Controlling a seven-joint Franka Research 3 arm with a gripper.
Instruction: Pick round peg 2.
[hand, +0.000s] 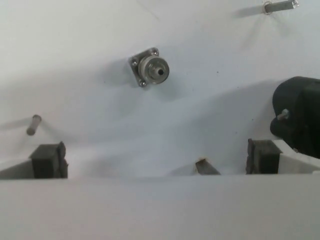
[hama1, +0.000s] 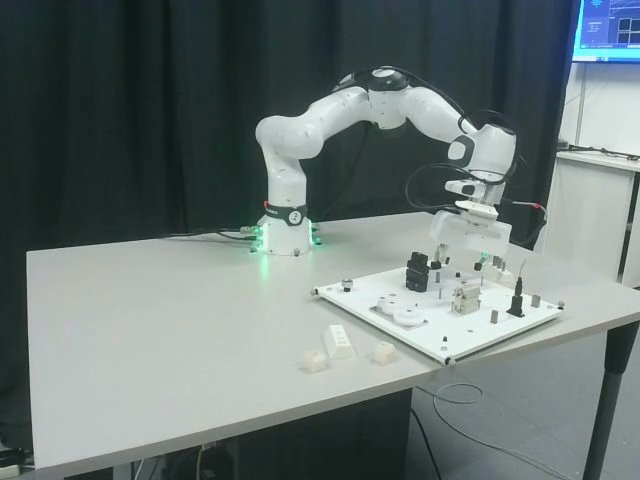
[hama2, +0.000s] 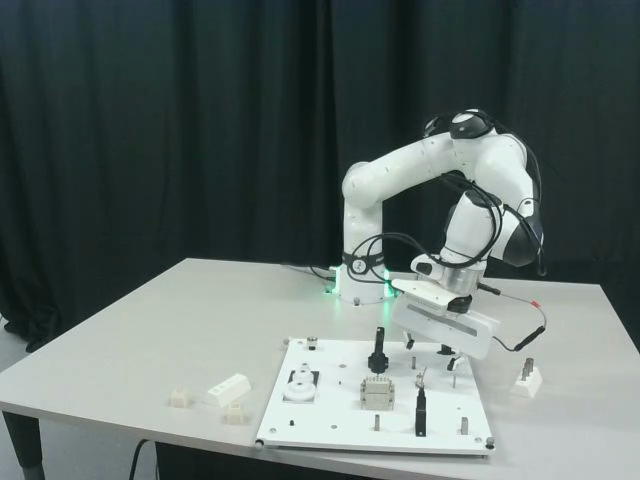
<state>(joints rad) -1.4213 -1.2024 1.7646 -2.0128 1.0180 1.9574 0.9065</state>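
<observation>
We see the gripper (hand: 156, 159) hanging over the white board (hama2: 330, 415), its two black finger pads (hand: 48, 161) standing wide apart with nothing held between them. Between the pads a short peg (hand: 206, 167) shows near the right one; we cannot tell whether it is round peg 2. A square-flanged metal socket (hand: 150, 67) sits further out, a small grey pin (hand: 34, 124) near the left pad, and a black block (hand: 299, 116) beside the right.

Both room views stand back, facing the counter (hama1: 150, 310) and white board (hama2: 330, 425) from different sides; the wrist view looks closely down between the jaws.
</observation>
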